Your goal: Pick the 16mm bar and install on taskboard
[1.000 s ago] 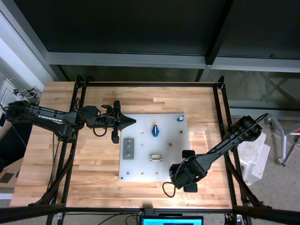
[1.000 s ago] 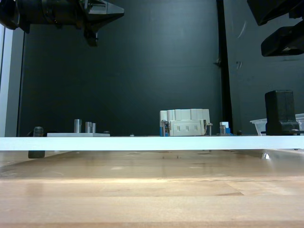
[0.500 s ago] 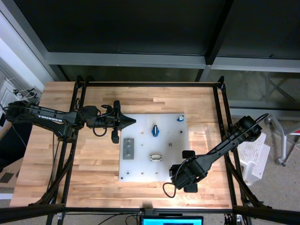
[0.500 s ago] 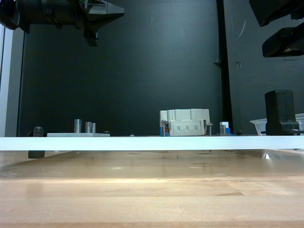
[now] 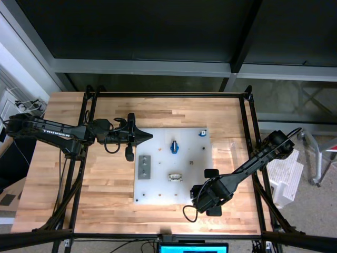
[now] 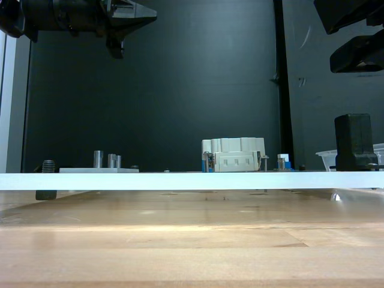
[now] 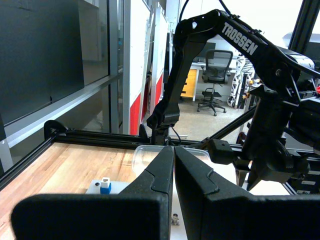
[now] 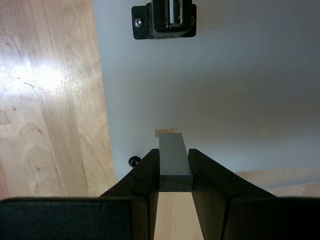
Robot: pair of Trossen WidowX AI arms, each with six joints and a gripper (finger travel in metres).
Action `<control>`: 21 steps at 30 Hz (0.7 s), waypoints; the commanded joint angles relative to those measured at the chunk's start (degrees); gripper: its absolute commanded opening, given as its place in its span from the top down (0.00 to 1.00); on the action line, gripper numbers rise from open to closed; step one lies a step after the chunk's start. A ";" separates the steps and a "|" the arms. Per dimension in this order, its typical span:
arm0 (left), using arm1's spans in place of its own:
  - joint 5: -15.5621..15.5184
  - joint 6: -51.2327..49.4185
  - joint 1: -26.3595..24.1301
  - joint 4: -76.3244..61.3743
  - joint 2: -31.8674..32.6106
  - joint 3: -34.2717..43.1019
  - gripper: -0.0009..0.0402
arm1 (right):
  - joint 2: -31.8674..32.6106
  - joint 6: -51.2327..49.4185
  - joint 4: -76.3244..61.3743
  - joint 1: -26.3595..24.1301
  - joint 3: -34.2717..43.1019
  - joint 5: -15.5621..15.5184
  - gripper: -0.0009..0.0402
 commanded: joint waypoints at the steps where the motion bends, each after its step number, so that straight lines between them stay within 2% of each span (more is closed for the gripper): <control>1: 0.02 0.00 0.02 0.00 0.02 0.00 0.98 | 0.00 -0.07 0.13 0.00 0.00 -0.07 0.95; 21: 0.00 0.00 0.00 0.00 0.02 0.00 0.98 | 0.00 -1.25 0.90 -0.09 -0.57 -0.74 0.95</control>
